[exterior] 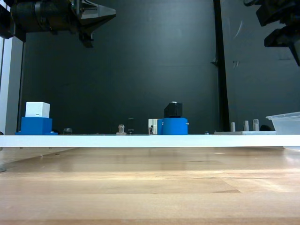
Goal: Pick the 16mm cylinder and place it in the taskboard
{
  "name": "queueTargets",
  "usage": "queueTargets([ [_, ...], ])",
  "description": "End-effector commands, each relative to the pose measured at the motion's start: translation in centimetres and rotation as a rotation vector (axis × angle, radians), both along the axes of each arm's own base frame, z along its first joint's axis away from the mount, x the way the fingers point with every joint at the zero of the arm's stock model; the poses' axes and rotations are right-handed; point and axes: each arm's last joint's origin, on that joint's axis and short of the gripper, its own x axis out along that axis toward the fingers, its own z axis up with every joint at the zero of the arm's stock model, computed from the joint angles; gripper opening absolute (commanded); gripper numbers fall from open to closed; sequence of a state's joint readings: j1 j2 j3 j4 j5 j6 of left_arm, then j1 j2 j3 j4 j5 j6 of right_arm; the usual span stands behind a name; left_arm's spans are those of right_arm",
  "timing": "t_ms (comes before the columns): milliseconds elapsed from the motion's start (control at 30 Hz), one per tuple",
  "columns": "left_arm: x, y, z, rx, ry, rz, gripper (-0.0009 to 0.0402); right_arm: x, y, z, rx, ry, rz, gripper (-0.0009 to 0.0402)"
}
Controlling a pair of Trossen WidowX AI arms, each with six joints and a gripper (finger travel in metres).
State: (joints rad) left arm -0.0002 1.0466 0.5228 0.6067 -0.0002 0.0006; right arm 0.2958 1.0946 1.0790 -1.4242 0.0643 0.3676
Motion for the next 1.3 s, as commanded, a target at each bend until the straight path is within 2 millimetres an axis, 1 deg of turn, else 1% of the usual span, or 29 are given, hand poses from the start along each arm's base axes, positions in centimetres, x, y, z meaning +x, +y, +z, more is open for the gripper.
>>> queueTargets([
  [33,0.0,0.0,0.0,0.0,0.0,0.0,0.0,0.2,0.2,-0.8,0.007,-0.007,-0.014,0.0148],
  [400,0.0,0.0,0.0,0.0,0.0,0.0,0.0,0.1,0.3,-3.3,-0.005,0.027,-0.063,0.017],
  [1033,0.0,0.0,0.0,0.0,0.0,0.0,0.0,0.6,0.7,-6.8,0.009,-0.009,-0.119,0.0169],
  [1300,0.0,0.0,0.0,0.0,0.0,0.0,0.0,0.8,0.9,-7.9,0.02,-0.025,-0.14,0.0169],
])
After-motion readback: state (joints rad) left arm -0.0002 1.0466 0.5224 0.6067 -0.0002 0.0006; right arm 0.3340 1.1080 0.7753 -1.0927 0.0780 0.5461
